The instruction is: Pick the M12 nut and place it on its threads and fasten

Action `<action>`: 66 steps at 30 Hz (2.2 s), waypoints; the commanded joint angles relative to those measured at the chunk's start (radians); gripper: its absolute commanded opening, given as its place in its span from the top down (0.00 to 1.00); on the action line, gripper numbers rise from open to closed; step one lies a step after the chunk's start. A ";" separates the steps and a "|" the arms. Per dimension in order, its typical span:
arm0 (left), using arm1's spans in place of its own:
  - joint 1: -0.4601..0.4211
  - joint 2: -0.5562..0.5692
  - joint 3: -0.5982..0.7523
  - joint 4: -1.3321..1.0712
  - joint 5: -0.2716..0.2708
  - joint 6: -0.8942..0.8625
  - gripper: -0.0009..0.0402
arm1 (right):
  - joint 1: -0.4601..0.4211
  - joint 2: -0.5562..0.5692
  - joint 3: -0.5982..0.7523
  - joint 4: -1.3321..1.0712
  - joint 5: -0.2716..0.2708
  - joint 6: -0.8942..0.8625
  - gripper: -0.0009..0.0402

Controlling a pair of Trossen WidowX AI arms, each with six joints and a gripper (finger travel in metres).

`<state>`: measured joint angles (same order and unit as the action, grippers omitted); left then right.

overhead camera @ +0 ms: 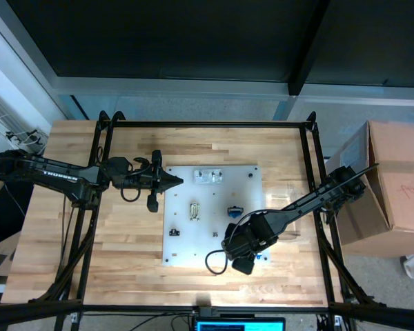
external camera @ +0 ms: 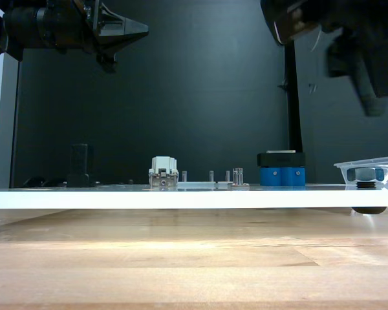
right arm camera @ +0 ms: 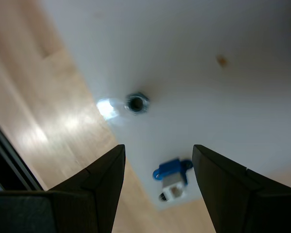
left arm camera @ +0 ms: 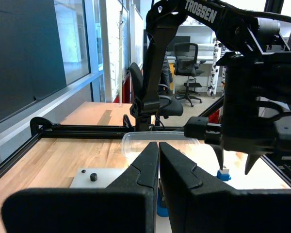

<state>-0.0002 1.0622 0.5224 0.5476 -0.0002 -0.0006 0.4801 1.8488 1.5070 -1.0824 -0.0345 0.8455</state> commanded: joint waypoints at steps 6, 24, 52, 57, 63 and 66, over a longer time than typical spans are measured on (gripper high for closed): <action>0.000 0.000 0.000 0.000 0.000 0.000 0.98 | 0.000 0.013 -0.010 0.013 0.072 -0.206 0.55; 0.000 0.000 0.000 0.000 0.000 0.000 0.98 | 0.007 0.074 -0.045 0.090 0.114 -0.382 0.98; 0.000 0.000 0.000 0.000 0.000 0.000 0.98 | 0.026 0.074 -0.107 0.164 0.121 -0.373 0.98; 0.000 0.000 0.000 0.000 0.000 0.000 0.98 | 0.026 0.074 -0.108 0.172 0.103 -0.373 0.98; 0.000 0.000 0.000 0.000 0.000 0.000 0.98 | 0.026 0.073 -0.108 0.179 -0.200 -0.480 0.98; 0.000 0.000 0.000 0.000 0.000 0.000 0.98 | 0.026 0.072 -0.108 0.167 -0.155 -0.468 0.98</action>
<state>-0.0002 1.0622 0.5228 0.5472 -0.0002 -0.0006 0.5083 1.9224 1.3987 -0.9092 -0.2134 0.3702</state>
